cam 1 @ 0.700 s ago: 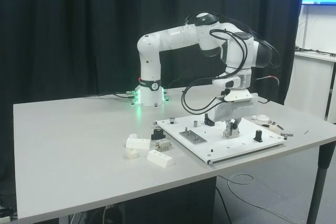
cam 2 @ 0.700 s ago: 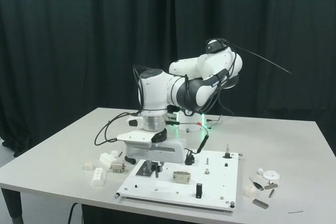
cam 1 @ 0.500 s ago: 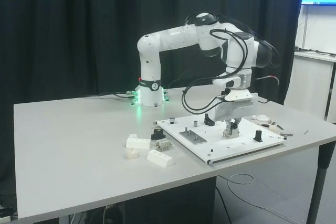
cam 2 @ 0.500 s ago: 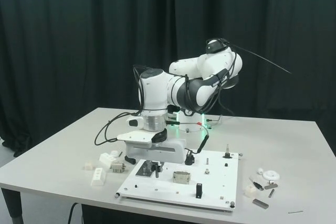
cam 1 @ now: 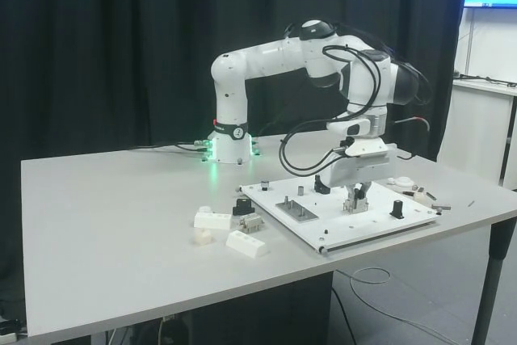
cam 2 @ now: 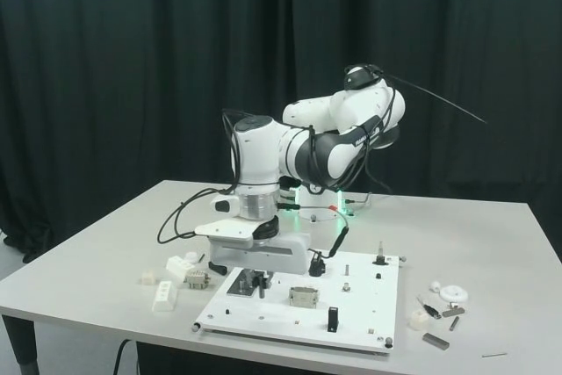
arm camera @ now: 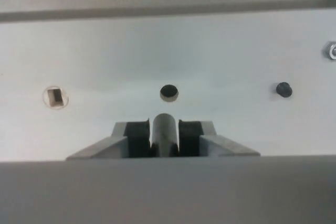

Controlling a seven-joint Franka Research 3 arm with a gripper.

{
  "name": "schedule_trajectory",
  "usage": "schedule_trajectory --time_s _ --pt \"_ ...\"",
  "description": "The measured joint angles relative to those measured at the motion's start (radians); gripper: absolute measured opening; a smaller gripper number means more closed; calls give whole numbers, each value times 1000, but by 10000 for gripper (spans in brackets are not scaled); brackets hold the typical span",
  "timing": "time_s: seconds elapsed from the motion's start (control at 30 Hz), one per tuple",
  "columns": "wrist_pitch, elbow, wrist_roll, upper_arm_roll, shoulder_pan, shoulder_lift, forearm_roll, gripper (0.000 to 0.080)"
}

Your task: Place round peg 3.

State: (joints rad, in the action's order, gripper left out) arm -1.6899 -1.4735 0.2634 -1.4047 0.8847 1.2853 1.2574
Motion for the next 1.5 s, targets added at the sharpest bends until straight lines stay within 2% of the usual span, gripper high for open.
schedule_trajectory --time_s 0.33,0.63,1.07,1.5 --pt "-19 0 -10 1 -14 5 -36 112" --pt "-52 -24 -90 12 -55 15 -75 112" --pt "-95 -77 -232 39 -131 22 -69 112" --pt "-127 -93 -309 73 -197 28 -31 112"
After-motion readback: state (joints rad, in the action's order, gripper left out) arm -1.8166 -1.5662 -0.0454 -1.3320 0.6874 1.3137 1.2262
